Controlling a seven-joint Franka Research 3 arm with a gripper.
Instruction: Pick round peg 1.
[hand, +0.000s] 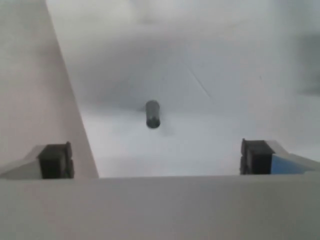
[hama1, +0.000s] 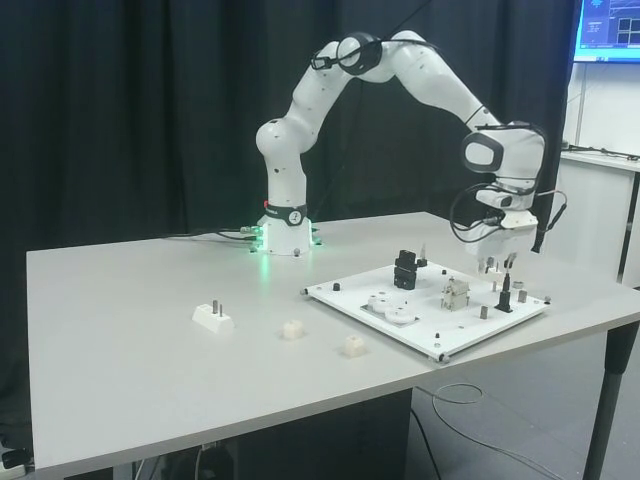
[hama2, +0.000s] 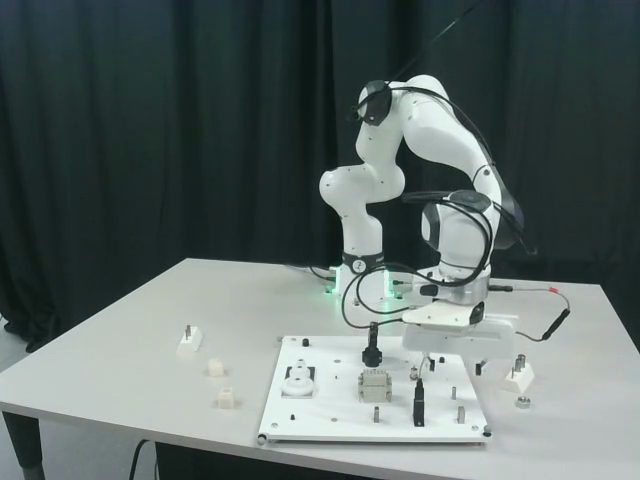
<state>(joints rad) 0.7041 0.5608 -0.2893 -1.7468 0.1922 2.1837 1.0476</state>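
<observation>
Now, step: approach/align, nothing grasped yet.
Gripper (hand: 156, 159): hovers above the white board (hama1: 340, 296) at its far-right end, fingers (hand: 56, 160) wide apart, empty.
Peg: round peg 1 (hand: 152, 114) stands upright on the board, below and between the fingers, ahead of their line in wrist view.
Next: you'll need to centre over the peg, descend straight, then close.
Risk: you may tip it if off-centre, judging by the slim shape.
Desk (hama1: 120, 340): grey, carries the board.
</observation>
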